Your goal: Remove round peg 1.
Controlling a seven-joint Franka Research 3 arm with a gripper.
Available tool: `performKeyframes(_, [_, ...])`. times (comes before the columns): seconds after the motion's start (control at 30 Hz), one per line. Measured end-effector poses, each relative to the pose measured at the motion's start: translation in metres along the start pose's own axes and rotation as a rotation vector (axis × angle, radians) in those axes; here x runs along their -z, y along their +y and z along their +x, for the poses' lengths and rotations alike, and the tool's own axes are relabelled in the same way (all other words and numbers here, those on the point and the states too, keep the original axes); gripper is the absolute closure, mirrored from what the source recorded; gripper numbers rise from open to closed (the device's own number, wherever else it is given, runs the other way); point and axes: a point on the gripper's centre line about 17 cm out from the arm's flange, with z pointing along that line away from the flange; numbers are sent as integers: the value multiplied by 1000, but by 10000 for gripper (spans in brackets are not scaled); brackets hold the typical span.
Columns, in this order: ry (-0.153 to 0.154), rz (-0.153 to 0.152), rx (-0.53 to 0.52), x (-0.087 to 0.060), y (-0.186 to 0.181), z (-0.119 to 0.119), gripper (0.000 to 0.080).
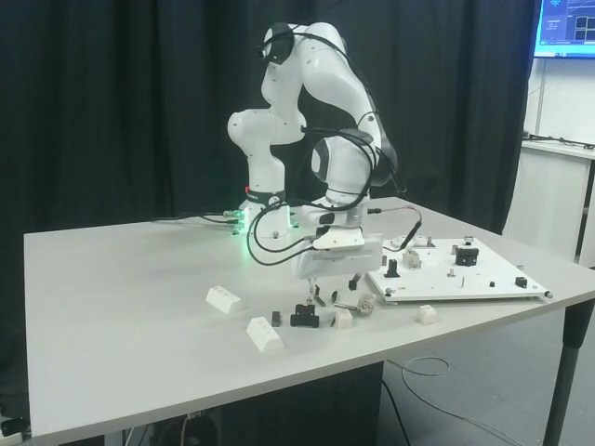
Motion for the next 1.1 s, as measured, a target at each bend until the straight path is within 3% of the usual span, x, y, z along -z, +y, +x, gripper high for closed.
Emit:
performKeyframes(0.37, [2, 7, 0, 13, -2, 0, 3])
performKeyframes(1.1, [3, 7, 2, 15, -3, 1, 3])
